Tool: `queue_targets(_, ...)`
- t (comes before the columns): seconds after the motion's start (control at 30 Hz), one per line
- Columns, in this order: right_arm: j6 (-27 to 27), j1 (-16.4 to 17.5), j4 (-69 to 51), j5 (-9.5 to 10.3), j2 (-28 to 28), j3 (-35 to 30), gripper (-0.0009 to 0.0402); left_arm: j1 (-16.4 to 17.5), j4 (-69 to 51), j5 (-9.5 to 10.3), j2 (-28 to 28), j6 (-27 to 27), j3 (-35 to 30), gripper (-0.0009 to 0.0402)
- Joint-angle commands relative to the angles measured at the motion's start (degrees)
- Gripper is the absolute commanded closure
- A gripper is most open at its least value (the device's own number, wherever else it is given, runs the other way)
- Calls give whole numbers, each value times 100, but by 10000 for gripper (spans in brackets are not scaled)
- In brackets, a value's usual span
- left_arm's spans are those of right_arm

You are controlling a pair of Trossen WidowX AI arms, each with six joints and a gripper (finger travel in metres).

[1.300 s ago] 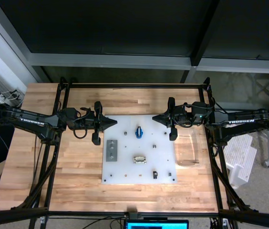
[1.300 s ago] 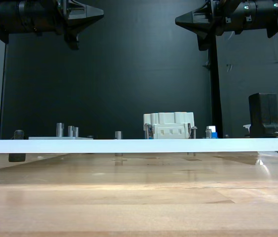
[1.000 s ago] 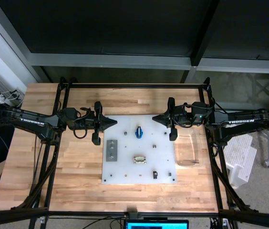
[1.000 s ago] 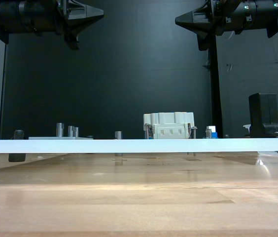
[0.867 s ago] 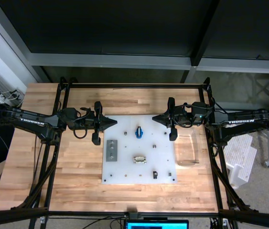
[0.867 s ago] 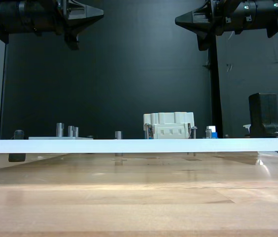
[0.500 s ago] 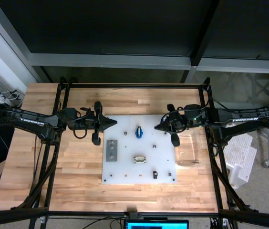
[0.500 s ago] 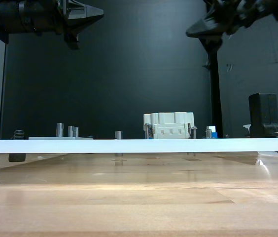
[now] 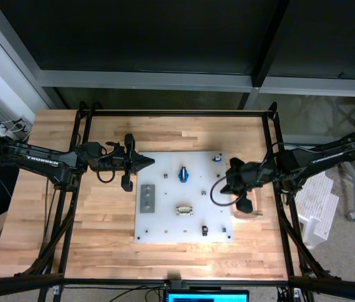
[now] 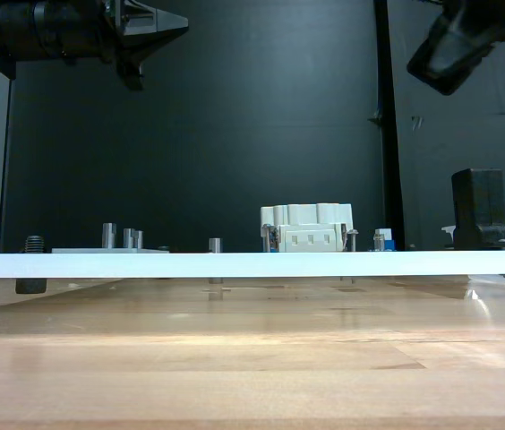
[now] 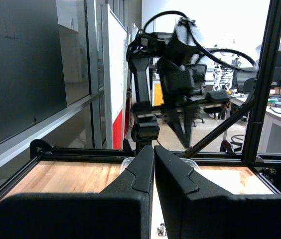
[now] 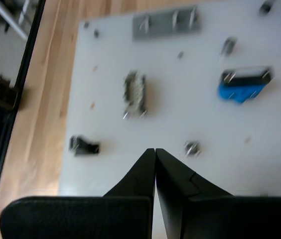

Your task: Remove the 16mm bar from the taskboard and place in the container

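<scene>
The white taskboard (image 9: 165, 217) lies mid-table with a grey block (image 9: 147, 197), a blue knob (image 9: 182, 173) and a connector (image 9: 182, 210). Between the block and the knob stands a short grey rod that I take for the 16mm bar (image 9: 164, 176) (image 12: 227, 45) (image 10: 216, 245). The clear container (image 9: 257, 212) sits off the board's right edge, partly under the right arm. My right gripper (image 9: 224, 185) (image 10: 430, 63) hangs shut and tilted down above that edge, well away from the rod. My left gripper (image 9: 152, 161) (image 10: 179, 21) is shut, high over the board's far left corner.
A black fitting (image 9: 205, 229) (image 10: 478, 210) stands near the board's front right. Small pegs (image 9: 204, 190) dot the panel. Black frame rails (image 9: 77, 189) run along both table sides. Wooden tabletop (image 9: 102, 245) surrounds the board.
The right arm has swung from the board's far right corner toward the near side and pitched downward, now over the board's right edge by the container. The left arm has not moved.
</scene>
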State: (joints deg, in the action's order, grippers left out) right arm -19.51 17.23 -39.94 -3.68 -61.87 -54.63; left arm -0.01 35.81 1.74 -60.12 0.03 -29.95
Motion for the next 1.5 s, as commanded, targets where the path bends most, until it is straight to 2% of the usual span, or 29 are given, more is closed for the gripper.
queue_targets(0.03, -299, 304, -223, 4, -247, -125, 393, 2, 0, 0, 0, 0, 0, 393)
queue_targets(0.4, -1211, 1257, -1139, 85, -1185, -662, 390, 0, 0, 0, 2, 0, 0, 393)
queue_targets(0.63, -1613, 1687, -1617, 74, -1884, -1235, 334, 0, 0, 0, 0, 0, 0, 393)
queue_targets(0.83, -1661, 1832, -1685, 63, -2424, -1606, 267, 0, 0, 0, 0, 0, 0, 393)
queue_targets(1.13, -1663, 1958, -1624, 20, -2883, -1698, 186, 0, 2, 0, 0, 0, 0, 393)
queue_targets(1.5, -1733, 2041, -1574, -4, -3344, -1694, 139, 2, 0, 0, 0, -2, 0, 393)
